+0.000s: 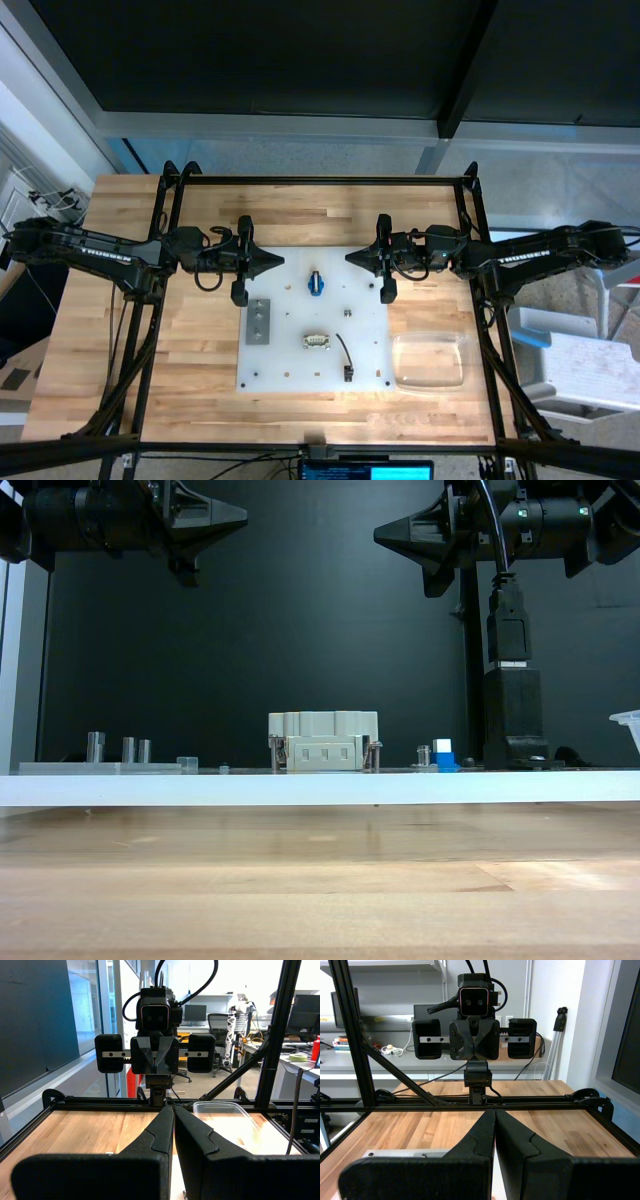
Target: Remove the USB connector from the USB hub and place in the container
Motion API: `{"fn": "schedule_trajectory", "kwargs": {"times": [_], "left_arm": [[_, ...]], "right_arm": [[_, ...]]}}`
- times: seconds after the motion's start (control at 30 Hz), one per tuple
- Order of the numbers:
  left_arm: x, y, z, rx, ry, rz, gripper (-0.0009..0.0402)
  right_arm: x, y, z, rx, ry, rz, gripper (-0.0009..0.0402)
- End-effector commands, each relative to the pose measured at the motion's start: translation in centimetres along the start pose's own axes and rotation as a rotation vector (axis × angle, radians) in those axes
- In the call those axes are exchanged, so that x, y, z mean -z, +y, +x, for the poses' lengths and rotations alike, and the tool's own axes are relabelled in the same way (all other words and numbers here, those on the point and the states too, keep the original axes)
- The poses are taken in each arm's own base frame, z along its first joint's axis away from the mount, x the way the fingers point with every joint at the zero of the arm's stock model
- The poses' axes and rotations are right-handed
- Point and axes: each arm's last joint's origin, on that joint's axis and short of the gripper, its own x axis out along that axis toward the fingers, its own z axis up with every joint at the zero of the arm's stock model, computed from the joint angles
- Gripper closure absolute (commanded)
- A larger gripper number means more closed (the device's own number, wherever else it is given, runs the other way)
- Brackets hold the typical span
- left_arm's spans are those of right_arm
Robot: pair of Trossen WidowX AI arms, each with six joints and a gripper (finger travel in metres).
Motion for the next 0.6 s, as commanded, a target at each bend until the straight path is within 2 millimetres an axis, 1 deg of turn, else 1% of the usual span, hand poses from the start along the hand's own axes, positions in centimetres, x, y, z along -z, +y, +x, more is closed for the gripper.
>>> {"fn": "schedule_trajectory", "kwargs": {"times": [0.03, 0.37, 0.47, 0.6], "left_arm": [[0.0, 0.0, 0.0, 0.000, -0.001, 0.000, 0.0392], [0.0, 0.0, 0.0, 0.000, -0.001, 0.000, 0.0392], [0.0, 0.0, 0.0, 0.000, -0.001, 0.000, 0.0392], [0.0, 0.0, 0.0, 0.000, -0.001, 0.000, 0.0392]], "right_arm": [[0.0, 0.0, 0.0, 0.000, 0.000, 0.000, 0.0393], [0.0, 0.0, 0.0, -0.001, -0.001, 0.007, 0.0393], [-0.6, 0.1, 0.3, -0.002, 0.020, 0.055, 0.0393], [-2.1, 0.4, 1.0, -0.010, 0.135, 0.058, 0.0393]]}}
